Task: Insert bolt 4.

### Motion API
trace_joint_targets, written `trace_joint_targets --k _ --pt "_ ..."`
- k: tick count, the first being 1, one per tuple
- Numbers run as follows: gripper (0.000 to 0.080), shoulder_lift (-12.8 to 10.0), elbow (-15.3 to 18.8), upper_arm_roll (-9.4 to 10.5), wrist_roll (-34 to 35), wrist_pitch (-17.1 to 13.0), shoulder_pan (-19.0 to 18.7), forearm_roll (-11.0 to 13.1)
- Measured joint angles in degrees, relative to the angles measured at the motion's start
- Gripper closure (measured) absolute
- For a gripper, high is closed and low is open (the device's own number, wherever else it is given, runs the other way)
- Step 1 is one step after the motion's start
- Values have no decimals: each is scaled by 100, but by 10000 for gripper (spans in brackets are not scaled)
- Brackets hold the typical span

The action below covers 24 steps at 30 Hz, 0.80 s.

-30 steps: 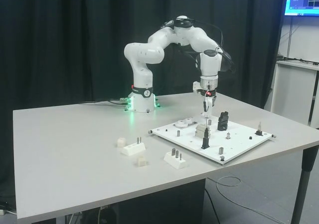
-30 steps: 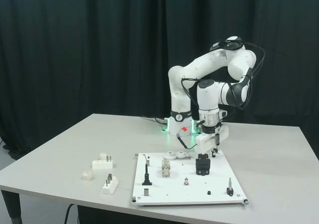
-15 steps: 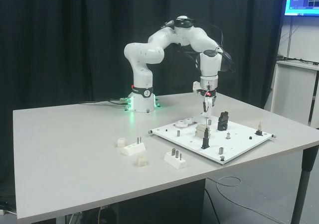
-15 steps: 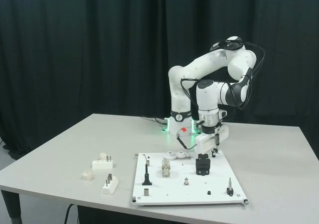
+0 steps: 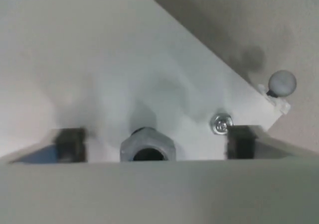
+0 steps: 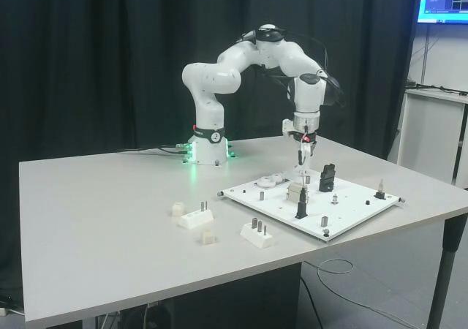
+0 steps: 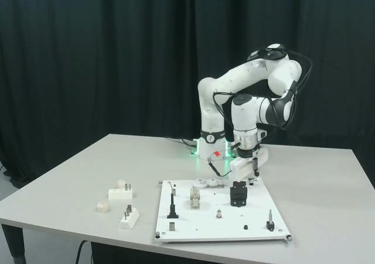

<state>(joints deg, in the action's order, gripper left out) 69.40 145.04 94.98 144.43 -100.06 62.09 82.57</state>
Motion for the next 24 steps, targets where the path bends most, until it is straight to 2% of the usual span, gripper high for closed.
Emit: trace_joint_targets --k 5,6,8,18,24 --pt "93 58 0 -91 0 125 -7 -105" --pt "19 71 0 -129 0 163 -10 -145" --pt "19 100 0 -211 0 239 -18 -230" --pt "3 326 -73 -860 -177 812 -44 -742" --pt "3 341 -117 -1085 -299 885 -119 -898"
